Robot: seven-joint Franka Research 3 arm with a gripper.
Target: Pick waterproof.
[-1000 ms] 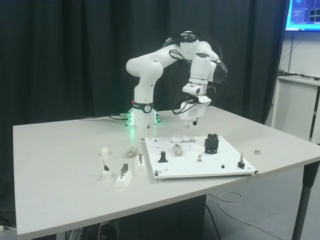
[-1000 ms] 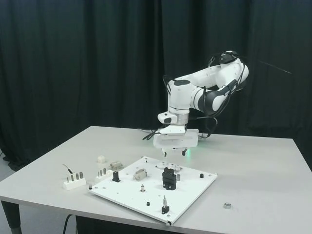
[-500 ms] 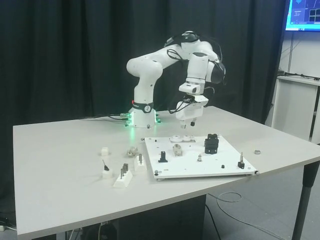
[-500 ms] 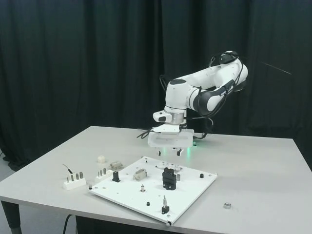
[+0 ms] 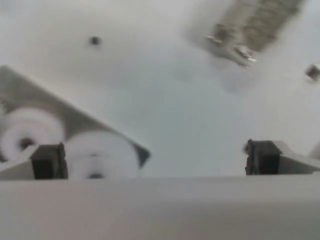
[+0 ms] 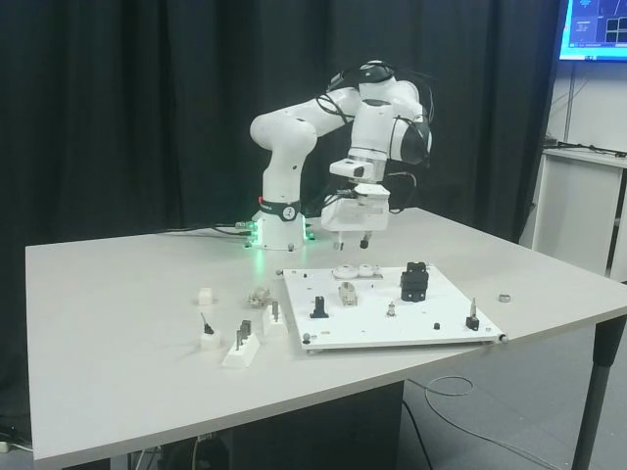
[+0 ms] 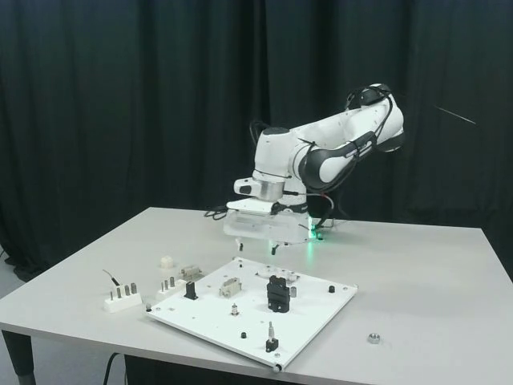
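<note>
**Change since one second ago.** The white arm (image 6: 294, 127) is swinging its wrist off the far edge of the white board (image 6: 392, 323) and toward the board's corner nearest the loose parts. The hand is turning as it goes, so its broad face is now showing to the first room view. The height above the table is changing little. No part on the board or the grey table (image 6: 118, 323) is shifting.

**Gripper** (image 6: 351, 238) (image 7: 258, 243) (image 5: 155, 160). It is hanging in the air with its fingers spread wide and nothing between them. The black fingertips (image 5: 48, 161) are standing well apart in the wrist view. It is hovering over the board's corner, above the two white round parts (image 5: 102, 157) (image 6: 356, 271).

**Waterproof** (image 6: 259, 296) (image 7: 190, 273) (image 5: 250, 27). This is taken to be the small grey metal connector. It is lying flat on the bare table, just beside the board's edge, between the board and a small white block (image 6: 205, 294). It is well apart from the gripper. Its long axis is running level with the table top and showing slantwise in the wrist view. Which end is pointing where cannot be told.

**Other.** A black block (image 6: 413, 282) is standing upright on the board. A green light (image 6: 257, 235) is glowing at the arm's base.
</note>
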